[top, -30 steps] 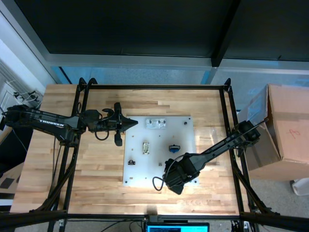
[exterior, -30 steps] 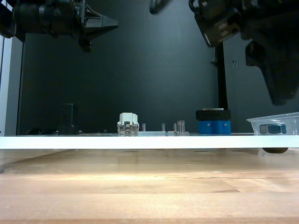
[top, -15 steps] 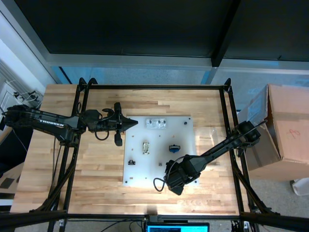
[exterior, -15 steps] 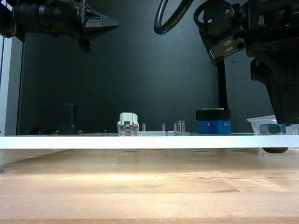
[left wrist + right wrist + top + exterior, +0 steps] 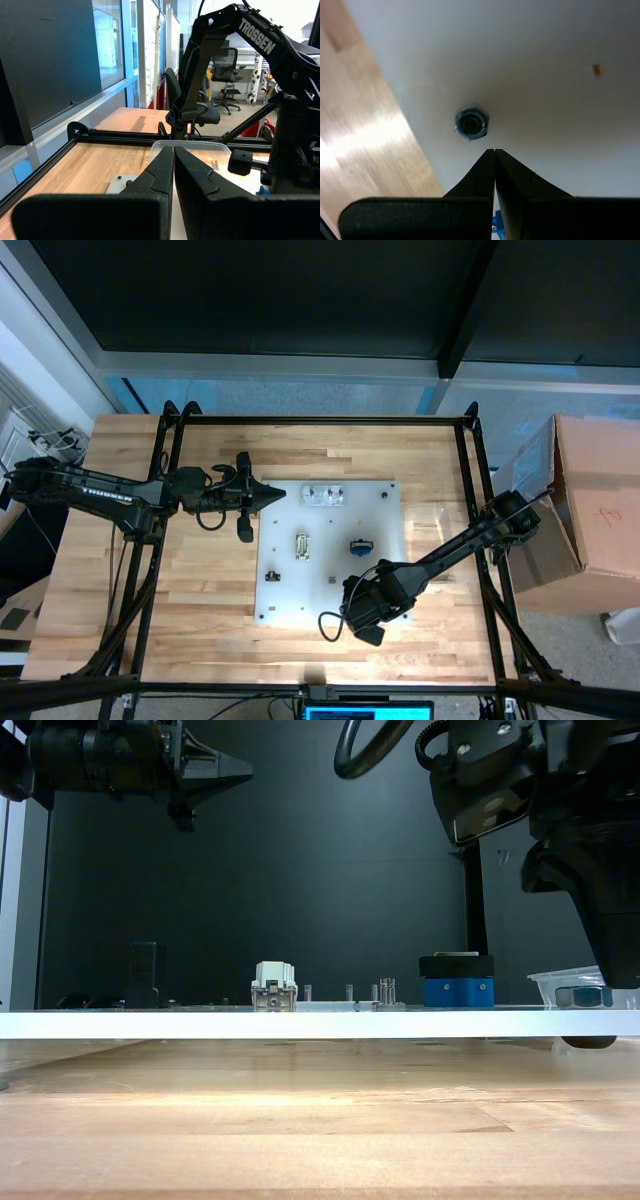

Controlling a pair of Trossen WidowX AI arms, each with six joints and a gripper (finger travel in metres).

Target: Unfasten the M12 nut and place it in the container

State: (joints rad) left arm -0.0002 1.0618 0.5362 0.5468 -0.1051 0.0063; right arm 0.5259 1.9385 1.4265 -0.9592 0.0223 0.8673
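R gripper (image 5: 494,150) closed by nut (image 5: 480,120) on stud (image 5: 470,123), L gripper (image 5: 173,149) closed, distant

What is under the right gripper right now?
The silver nut, on its stud on the white board, untouched by the shut right gripper above it. The stud's ribs are hidden. The left gripper, shut, hovers over the board's far left corner.

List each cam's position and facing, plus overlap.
High: above near edge, looking down and away; board, left tool at its left edge, right tool over near edge.
Low: table height, looking level; left tool high, right tool by nut, before container.
Left wrist: along shut left tool toward container, right arm.
Right wrist: down shut right tool at nut on its stud, unheld.
Shared: low and right wrist show nut.
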